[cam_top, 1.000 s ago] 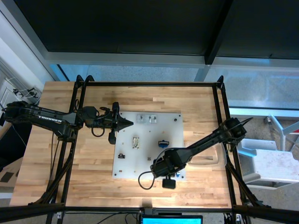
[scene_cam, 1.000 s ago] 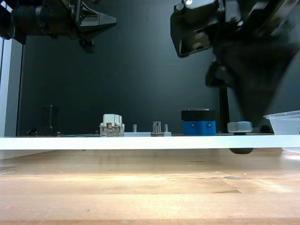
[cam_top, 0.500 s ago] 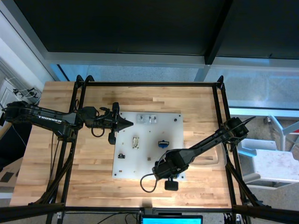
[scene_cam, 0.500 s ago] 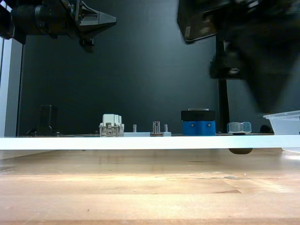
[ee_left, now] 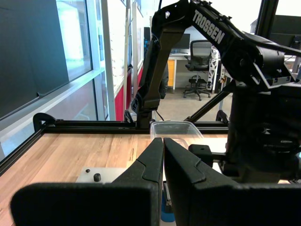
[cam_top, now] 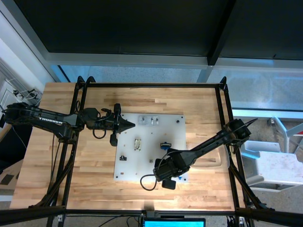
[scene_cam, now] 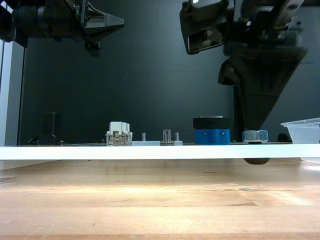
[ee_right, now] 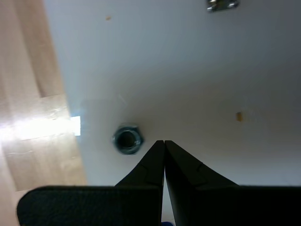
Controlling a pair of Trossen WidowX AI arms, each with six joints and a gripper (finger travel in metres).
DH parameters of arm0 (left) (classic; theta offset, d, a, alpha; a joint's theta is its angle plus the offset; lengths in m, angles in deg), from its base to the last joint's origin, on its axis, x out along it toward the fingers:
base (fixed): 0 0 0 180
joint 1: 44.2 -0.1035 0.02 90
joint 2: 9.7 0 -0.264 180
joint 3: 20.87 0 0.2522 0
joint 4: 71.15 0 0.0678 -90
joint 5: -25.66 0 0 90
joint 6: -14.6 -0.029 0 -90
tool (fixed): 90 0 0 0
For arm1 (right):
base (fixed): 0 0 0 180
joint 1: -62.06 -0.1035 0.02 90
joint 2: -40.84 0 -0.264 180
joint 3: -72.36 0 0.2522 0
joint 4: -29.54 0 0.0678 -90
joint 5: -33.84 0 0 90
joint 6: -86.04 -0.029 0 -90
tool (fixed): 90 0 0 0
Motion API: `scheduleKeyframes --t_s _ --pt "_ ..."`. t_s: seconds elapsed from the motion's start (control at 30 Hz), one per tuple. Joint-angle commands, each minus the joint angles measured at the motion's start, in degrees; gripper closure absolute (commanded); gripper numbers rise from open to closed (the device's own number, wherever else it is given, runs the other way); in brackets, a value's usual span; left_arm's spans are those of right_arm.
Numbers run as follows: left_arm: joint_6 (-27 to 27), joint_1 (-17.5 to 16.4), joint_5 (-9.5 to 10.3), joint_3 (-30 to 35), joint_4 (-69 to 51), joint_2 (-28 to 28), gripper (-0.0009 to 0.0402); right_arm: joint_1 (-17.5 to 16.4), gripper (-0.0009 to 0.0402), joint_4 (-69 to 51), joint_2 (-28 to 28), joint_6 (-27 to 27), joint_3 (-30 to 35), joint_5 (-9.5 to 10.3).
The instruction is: Pick the M12 fastener and fasten on the M12 threads
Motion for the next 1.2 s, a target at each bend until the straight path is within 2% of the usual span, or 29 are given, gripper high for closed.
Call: scheduleKeyframes --t_s 0.03,0.07,0.17,0.3,0.37,0.4,0.5,0.53,0.57,0.6,0.67,0.73,0.87,0.9,1.03,1.13,1.2 --pt "0.0 0.0 -0.02 0.0 0.0 0.0 0.0393 0.0 0.0393 0.1 0.1 0.0 -0.1 0.33" --pt "0.0 0.0 -0.02 0.0 0.0 0.0 0.0393 0.0 0.0393 0.1 0.1 0.0 -0.1 0.76" --pt "0.0 0.0 -0.02 0.0 0.0 0.0 0.0393 0.0 0.0393 0.8 0.1 0.0 -0.2 4.44" --pt "0.0 0.0 -0.02 0.0 0.0 0.0 0.0393 -0.1 0.0393 1.1 0.1 -0.2 -0.2 4.96" --pt "0.0 0.0 -0.02 0.0 0.0 0.0 0.0393 -0.1 0.0393 1.2 0.1 -0.8 -0.2 6.27" --pt "0.0 0.0 -0.02 0.0 0.0 0.0 0.0393 -0.1 0.0393 1.4 0.1 -0.9 -0.2 8.17" --pt "0.0 0.0 -0.02 0.0 0.0 0.0 0.0393 -0.1 0.0393 1.4 -0.1 0.6 -0.2 16.15" --pt "0.0 0.0 -0.02 0.0 0.0 0.0 0.0393 -0.1 0.0393 1.4 -0.2 1.2 -0.2 18.27" --pt "0.0 0.0 -0.02 0.0 0.0 0.0 0.0393 -0.1 0.0393 1.3 -0.4 1.8 -0.2 19.23" --pt "0.0 0.0 -0.02 0.0 0.0 0.0 0.0393 -0.2 0.0393 1.1 -0.6 1.9 -0.2 19.23" --pt "0.0 0.0 -0.02 0.0 0.0 0.0 0.0393 -0.2 0.0393 0.8 -0.8 1.8 -0.2 17.11" --pt "0.0 0.0 -0.02 0.0 0.0 0.0 0.0393 -0.1 0.0393 0.7 -0.9 1.6 -0.2 13.79" --pt "0.0 0.0 -0.02 0.0 0.0 0.0 0.0393 -0.1 0.0393 -0.9 -1.0 -0.1 -0.2 5.03" --pt "0.0 0.0 -0.02 0.0 0.0 0.0 0.0393 -0.1 0.0393 -1.0 -1.0 -0.2 -0.2 3.85" --pt "0.0 0.0 -0.02 0.0 0.0 0.0 0.0393 -0.1 0.0393 -0.8 0.2 -0.1 -0.2 2.45" --pt "0.0 0.0 -0.02 0.0 0.0 0.0 0.0393 -0.1 0.0393 0.1 0.7 -0.1 -0.2 2.73" --pt "0.0 0.0 -0.02 0.0 0.0 0.0 0.0393 -0.1 0.0393 0.9 0.7 -0.2 -0.2 2.12"
